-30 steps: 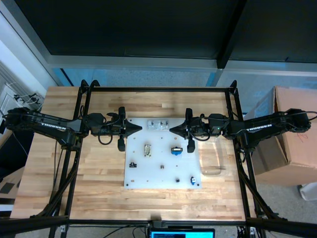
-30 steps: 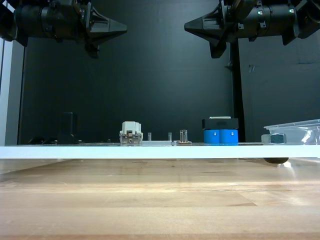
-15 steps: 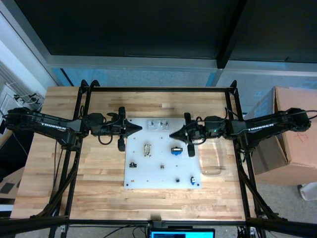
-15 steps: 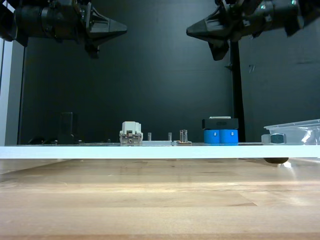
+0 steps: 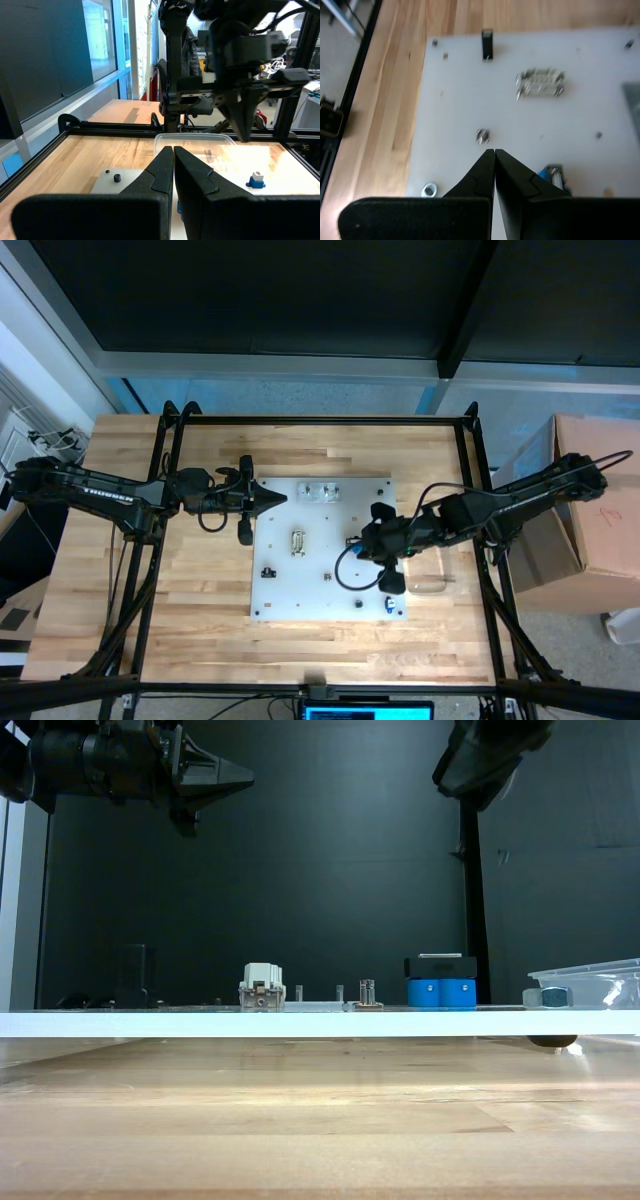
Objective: Unfasten the M12 nut and place it in the container
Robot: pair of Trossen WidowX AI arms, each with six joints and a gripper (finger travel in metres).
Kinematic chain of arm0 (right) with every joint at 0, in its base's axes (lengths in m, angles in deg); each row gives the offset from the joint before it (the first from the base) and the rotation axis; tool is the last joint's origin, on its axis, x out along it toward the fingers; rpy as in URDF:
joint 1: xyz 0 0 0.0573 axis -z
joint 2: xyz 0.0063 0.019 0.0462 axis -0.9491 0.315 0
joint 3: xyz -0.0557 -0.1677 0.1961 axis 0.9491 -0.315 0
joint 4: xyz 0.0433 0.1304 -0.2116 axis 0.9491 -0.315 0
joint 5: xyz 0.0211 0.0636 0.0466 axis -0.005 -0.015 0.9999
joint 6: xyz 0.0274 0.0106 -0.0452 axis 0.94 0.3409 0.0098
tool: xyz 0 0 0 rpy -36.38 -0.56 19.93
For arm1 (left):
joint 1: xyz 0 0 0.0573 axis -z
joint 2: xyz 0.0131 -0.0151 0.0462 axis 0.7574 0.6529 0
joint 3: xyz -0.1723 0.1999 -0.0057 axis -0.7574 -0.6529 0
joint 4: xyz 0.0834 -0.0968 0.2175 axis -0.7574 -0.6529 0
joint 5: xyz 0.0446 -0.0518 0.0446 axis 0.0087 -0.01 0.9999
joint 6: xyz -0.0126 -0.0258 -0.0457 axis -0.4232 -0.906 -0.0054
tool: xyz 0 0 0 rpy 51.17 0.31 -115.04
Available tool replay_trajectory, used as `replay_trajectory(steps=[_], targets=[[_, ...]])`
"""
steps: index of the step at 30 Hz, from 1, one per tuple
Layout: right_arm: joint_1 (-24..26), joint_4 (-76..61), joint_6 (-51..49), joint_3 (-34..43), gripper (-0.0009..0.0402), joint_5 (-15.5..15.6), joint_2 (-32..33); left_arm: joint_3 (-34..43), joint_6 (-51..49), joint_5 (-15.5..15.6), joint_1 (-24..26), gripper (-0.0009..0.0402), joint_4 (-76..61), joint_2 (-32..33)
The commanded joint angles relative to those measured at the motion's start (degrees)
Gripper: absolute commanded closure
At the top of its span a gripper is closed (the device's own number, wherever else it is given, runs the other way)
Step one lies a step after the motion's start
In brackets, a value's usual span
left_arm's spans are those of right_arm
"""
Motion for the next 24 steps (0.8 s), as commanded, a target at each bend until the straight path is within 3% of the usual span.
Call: replay_trajectory(steps=[1,9,14,16,24], targets=[[-1.4,-6.6,2.7,5.3,0.0393,0.1,3.7,0.0,0.0,0.0,0.0,0.0393,0.0,0.0],[-4.0,-23.0,6.7,19.4,0.0393,0.3,13.6,0.0,0.0,0.0,0.0,0.0393,0.0,0.0],[-4.5,-29.6,9.8,26.2,0.0393,6.3,18.9,0.0,0.0,0.0,0.0,0.0393,0.0,0.0],[-5.0,-31.1,10.7,28.1,0.0393,7.6,20.8,0.0,0.0,0.0,0.0,0.0393,0.0,0.0],[-7.3,-32.6,16.3,29.4,0.0393,7.8,23.3,0.0,0.0,0.0,0.0,0.0393,0.0,0.0]])
